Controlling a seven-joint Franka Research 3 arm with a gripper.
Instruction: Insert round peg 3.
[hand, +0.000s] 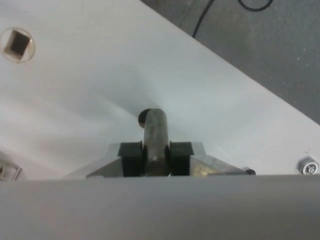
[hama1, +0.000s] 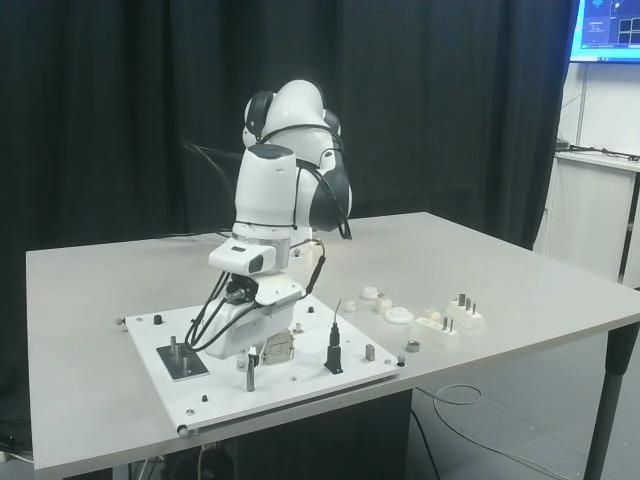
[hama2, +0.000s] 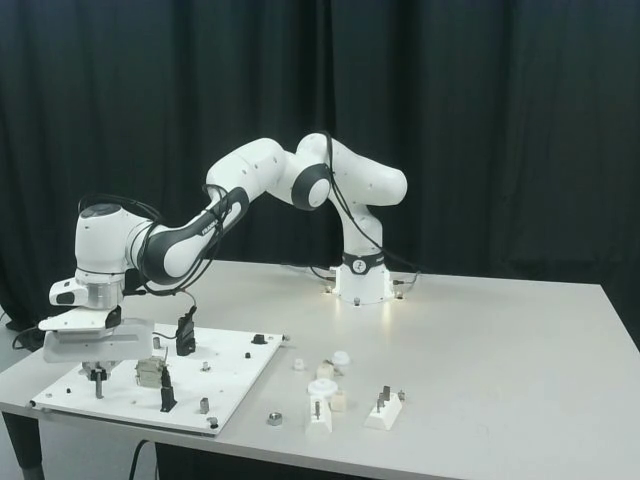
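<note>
In the wrist view my gripper (hand: 155, 150) is shut on a grey round peg (hand: 155, 127), with a black pad on either side of it. The peg's lower end is over the white board (hand: 90, 90), right beside a small dark round hole (hand: 141, 118). I cannot tell whether the tip is inside the hole. The first room view has the gripper (hama1: 250, 358) low over the board's (hama1: 215, 398) front part, with the peg (hama1: 250, 376) upright beneath it. From the second room view the gripper (hama2: 97, 372) and peg (hama2: 98, 388) are at the board's near left corner.
A square hole (hand: 17, 42) and a bolt (hand: 308, 166) mark the board. A grey plate with a short post (hama1: 183, 360), a metal block (hama1: 275, 347) and a black upright part (hama1: 334, 355) stand close by. White holders (hama1: 450, 320) and a nut (hama1: 410, 347) lie on the table.
</note>
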